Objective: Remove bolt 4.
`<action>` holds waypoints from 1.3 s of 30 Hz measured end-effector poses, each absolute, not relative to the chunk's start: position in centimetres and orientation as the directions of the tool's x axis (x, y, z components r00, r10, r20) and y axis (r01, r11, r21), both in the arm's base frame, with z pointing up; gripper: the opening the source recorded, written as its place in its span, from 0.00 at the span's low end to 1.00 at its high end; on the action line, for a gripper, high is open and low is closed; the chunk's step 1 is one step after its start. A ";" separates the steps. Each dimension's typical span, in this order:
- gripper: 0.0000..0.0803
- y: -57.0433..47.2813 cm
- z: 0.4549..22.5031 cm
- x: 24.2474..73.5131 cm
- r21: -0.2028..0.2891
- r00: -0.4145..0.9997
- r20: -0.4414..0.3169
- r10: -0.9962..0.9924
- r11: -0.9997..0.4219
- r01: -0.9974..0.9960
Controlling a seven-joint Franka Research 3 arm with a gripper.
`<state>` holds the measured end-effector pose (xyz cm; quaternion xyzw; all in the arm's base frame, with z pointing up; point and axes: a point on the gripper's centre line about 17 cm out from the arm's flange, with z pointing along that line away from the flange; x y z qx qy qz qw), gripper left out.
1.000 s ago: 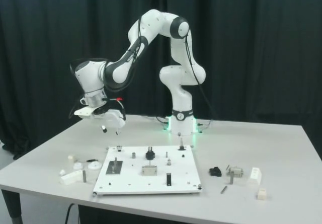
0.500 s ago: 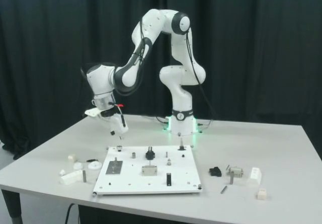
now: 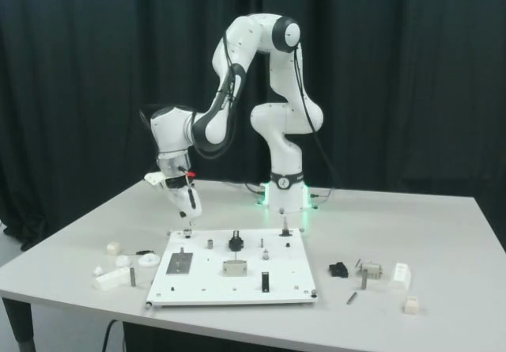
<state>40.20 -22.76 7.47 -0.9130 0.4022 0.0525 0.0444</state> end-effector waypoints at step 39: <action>1.00 -24.0 4.5 39.4 0.007 0.588 -0.028 -0.808 -0.588 -0.808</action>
